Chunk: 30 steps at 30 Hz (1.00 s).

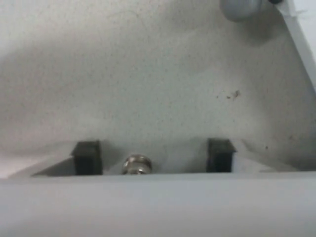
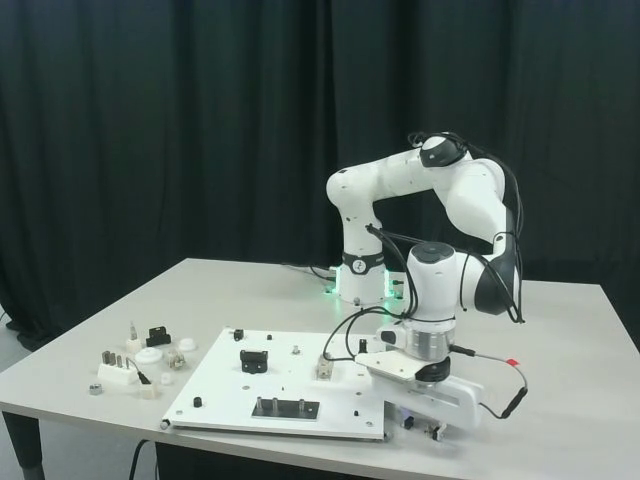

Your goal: Pick BNC.

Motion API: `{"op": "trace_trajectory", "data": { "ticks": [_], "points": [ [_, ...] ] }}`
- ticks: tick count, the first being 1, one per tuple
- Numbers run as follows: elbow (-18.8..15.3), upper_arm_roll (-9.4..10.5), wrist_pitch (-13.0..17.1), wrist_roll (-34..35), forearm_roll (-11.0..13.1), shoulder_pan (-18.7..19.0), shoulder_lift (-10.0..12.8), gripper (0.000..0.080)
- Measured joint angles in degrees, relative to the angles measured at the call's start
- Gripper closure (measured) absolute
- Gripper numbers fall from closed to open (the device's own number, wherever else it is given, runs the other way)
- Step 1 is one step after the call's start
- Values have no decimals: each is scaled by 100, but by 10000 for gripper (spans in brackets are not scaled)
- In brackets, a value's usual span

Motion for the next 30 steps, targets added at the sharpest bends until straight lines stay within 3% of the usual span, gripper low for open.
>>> {"op": "trace_trajectory", "data": {
  "ticks": [3, 4, 8, 9, 17, 18, 30],
  "points": [
    [17, 4, -13, -21, 0, 0, 0, 94],
    [25, 6, -17, -22, 0, 0, 0, 416],
    [56, 19, -21, -22, 0, -1, 0, 416],
    [63, 23, -20, -22, 1, -2, 0, 612],
    [119, 44, -21, -21, 5, -17, 0, 612],
    [125, 46, -21, -21, 6, -19, 0, 675],
    [231, 29, -51, -21, -5, -112, -90, 675]
  ]
}}
